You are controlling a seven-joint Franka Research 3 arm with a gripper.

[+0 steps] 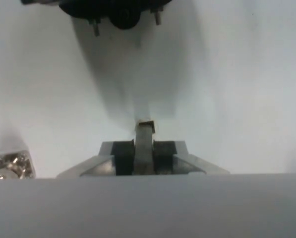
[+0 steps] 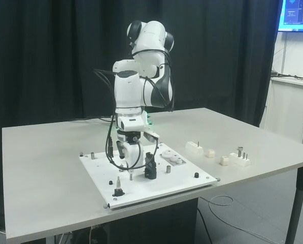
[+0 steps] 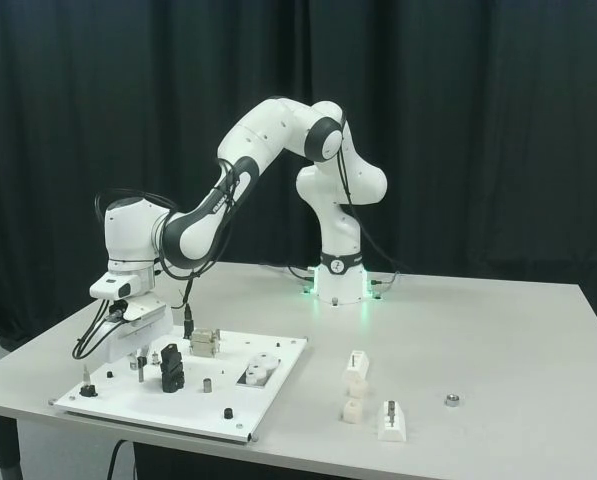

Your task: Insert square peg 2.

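My gripper (image 1: pixel 144 157) is shut on a slim grey square peg (image 1: pixel 145 135). Black pads press the peg from both sides, and its tip points down at the white board (image 1: pixel 227 99), just above or on the surface; I cannot tell if it touches. From the first room view, the gripper (image 2: pixel 125 163) hangs low over the near left part of the white board (image 2: pixel 184 184). In the second room view the gripper (image 3: pixel 138 352) is over the board's (image 3: pixel 263 392) left end, with the peg hidden by the hand.
A black fixture (image 2: pixel 150 166) (image 3: pixel 168 368) stands on the board close beside the gripper. A pin on a black base (image 2: pixel 118 190) (image 3: pixel 86 386) is near the board's corner. White holders (image 2: pixel 194 147) (image 3: pixel 391 420) lie on the grey table.
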